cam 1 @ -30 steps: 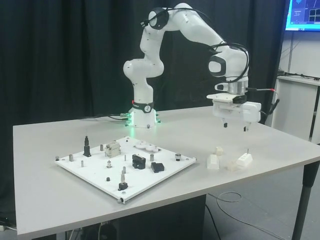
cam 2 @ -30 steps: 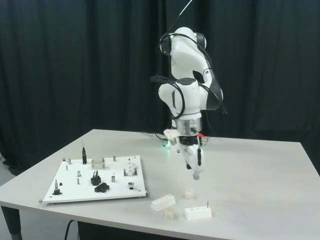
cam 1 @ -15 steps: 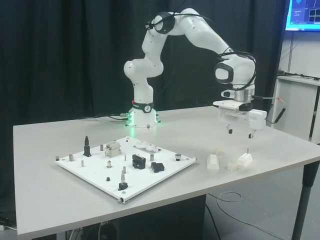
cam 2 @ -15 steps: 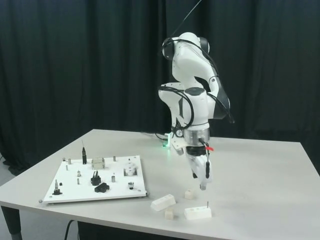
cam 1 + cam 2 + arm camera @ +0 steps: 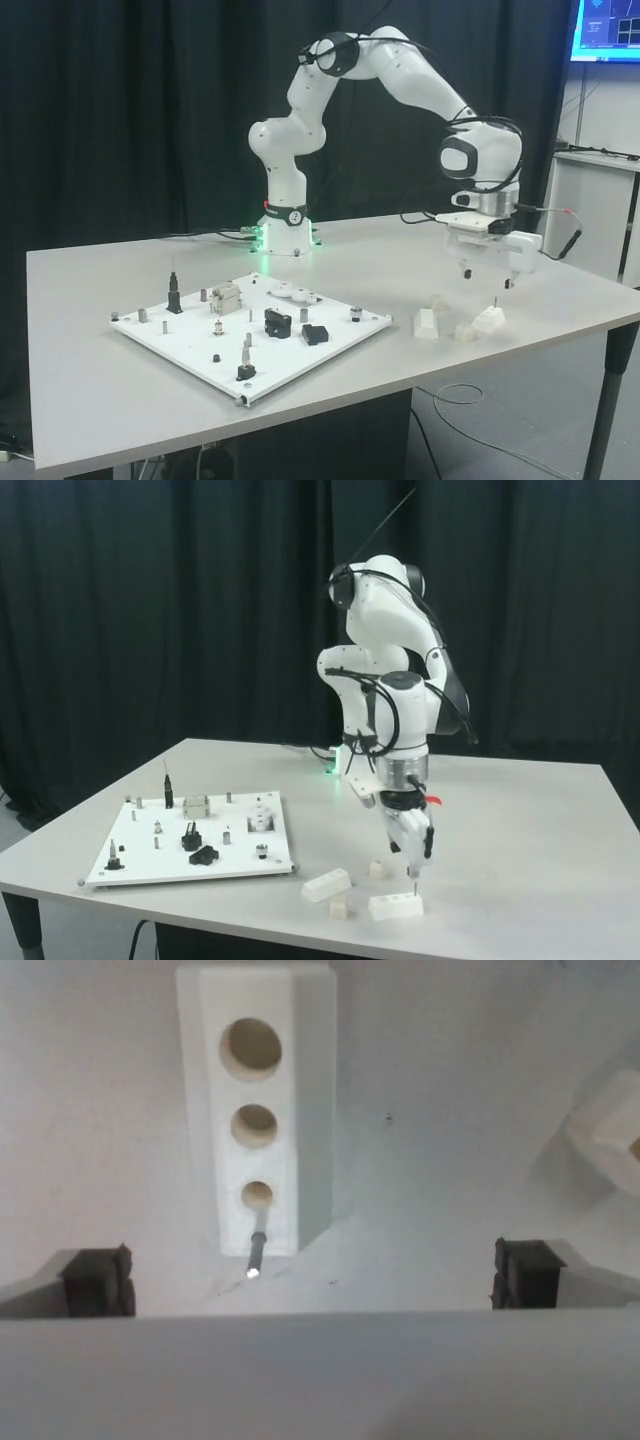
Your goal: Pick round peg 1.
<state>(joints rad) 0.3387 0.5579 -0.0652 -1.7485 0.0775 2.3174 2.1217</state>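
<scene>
Round peg 1 (image 5: 256, 1250) is a thin grey pin standing upright in the smallest of three holes of a white block (image 5: 262, 1080). This block (image 5: 489, 320) lies near the table's front right edge, with the peg (image 5: 493, 300) sticking up from it. My gripper (image 5: 487, 278) hangs just above the peg, open with nothing held. In the wrist view the black fingertips (image 5: 95, 1280) stand wide apart, and the peg's top lies between them, closer to one. From the second room view the gripper (image 5: 414, 872) is right over the peg (image 5: 414, 889) and block (image 5: 395, 907).
Three other small white blocks lie close by: a long one (image 5: 427, 323), a cube (image 5: 440, 300) and another cube (image 5: 464, 331). A white board (image 5: 330, 345) carrying several small black and grey parts sits at the left. The table's front edge is near the blocks.
The arm has swung outward and down. My gripper went from well above the table to just over the peg's block, staying open.
</scene>
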